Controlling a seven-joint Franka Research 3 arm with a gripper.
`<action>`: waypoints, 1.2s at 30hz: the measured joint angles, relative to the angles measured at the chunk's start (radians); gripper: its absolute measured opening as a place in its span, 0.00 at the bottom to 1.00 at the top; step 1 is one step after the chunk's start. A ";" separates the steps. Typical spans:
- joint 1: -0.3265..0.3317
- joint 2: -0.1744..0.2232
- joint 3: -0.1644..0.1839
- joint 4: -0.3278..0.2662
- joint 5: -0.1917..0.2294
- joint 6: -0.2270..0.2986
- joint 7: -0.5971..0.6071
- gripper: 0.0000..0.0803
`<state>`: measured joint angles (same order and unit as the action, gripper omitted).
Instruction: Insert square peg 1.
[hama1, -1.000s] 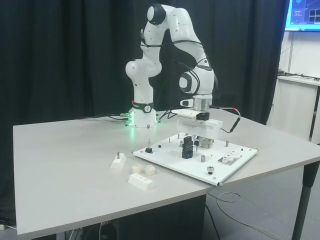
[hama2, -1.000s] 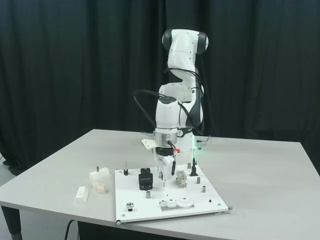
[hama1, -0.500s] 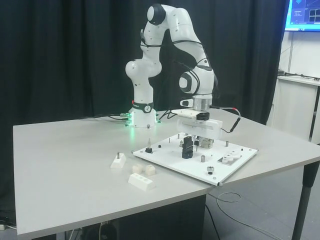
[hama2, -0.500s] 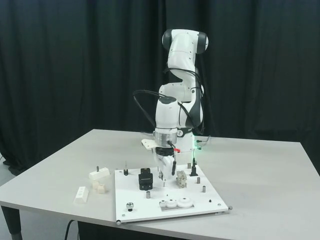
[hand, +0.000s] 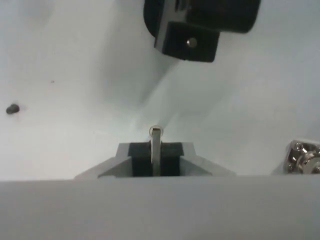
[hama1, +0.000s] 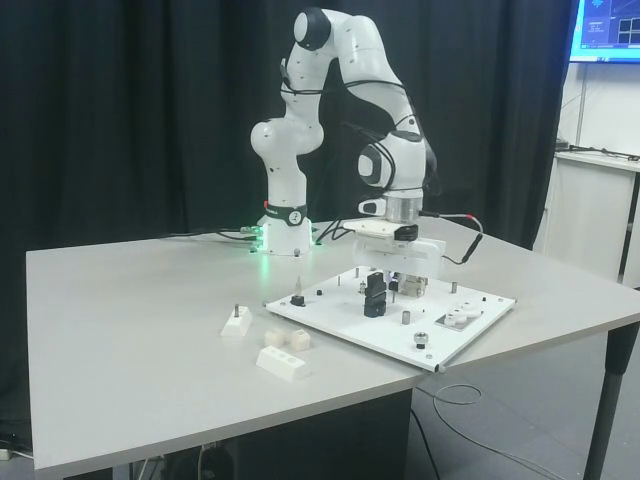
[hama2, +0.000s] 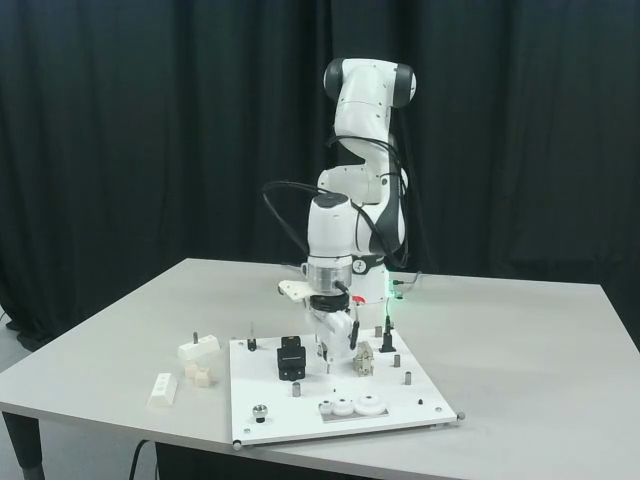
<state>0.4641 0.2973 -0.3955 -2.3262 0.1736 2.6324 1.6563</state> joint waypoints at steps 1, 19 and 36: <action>-0.001 0.000 0.000 0.001 0.007 -0.002 -0.013 0.04; -0.020 0.008 0.001 0.012 0.078 -0.010 -0.098 0.04; -0.031 0.017 0.000 0.014 0.107 0.008 -0.048 0.04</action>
<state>0.4330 0.3139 -0.3951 -2.3123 0.2811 2.6405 1.6084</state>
